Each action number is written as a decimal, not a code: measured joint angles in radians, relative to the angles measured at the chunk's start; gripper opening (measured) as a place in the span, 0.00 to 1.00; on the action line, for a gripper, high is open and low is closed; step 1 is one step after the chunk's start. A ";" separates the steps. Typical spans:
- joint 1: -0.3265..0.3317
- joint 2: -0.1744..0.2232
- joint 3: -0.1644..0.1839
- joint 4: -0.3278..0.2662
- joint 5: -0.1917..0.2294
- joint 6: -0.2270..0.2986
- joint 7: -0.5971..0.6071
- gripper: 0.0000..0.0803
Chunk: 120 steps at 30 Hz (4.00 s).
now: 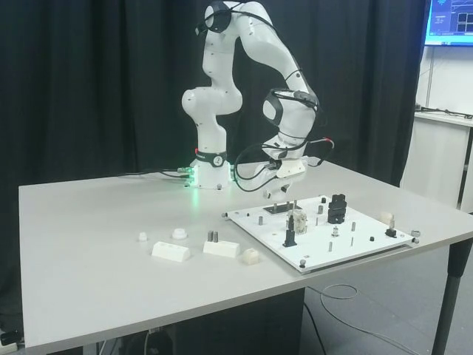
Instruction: Insert large gear.
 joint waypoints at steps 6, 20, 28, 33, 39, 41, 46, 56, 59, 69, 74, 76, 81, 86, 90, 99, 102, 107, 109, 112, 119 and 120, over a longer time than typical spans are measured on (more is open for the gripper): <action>0.010 -0.011 0.000 -0.048 0.000 0.072 0.000 0.74; 0.017 -0.013 0.000 -0.092 -0.013 0.153 0.000 0.74; 0.018 -0.013 0.000 -0.098 -0.028 0.174 0.004 0.74; 0.019 -0.013 0.000 -0.099 -0.036 0.183 0.009 0.74; 0.019 -0.010 0.000 -0.102 -0.039 0.203 0.009 0.74; 0.019 -0.008 -0.001 -0.103 -0.040 0.211 0.009 0.74; 0.019 -0.004 -0.003 -0.107 -0.041 0.219 0.009 0.74; 0.019 -0.005 -0.006 -0.108 -0.045 0.217 0.009 0.74; 0.019 -0.005 -0.006 -0.108 -0.045 0.214 0.009 0.74; 0.020 -0.006 -0.004 -0.109 -0.045 0.208 0.009 0.74; 0.024 -0.007 -0.004 -0.109 -0.045 0.208 0.013 0.74; 0.024 -0.007 -0.004 -0.110 -0.045 0.208 0.020 0.74; 0.024 -0.007 -0.004 -0.110 -0.045 0.208 0.021 0.74; 0.024 -0.007 -0.004 -0.110 -0.048 0.208 0.021 0.74; 0.024 -0.007 -0.005 -0.110 -0.053 0.208 0.021 0.74; 0.024 -0.006 -0.006 -0.110 -0.056 0.210 0.016 0.74; 0.024 -0.006 -0.005 -0.110 -0.056 0.210 0.011 0.74; 0.024 -0.005 -0.003 -0.110 -0.056 0.213 0.004 0.74; 0.024 -0.002 -0.003 -0.110 -0.055 0.215 0.000 0.74; 0.024 0.001 -0.003 -0.109 -0.055 0.219 -0.011 0.74; 0.024 0.002 -0.003 -0.109 -0.055 0.220 -0.023 0.74; 0.024 0.002 -0.003 -0.109 -0.055 0.220 -0.023 0.74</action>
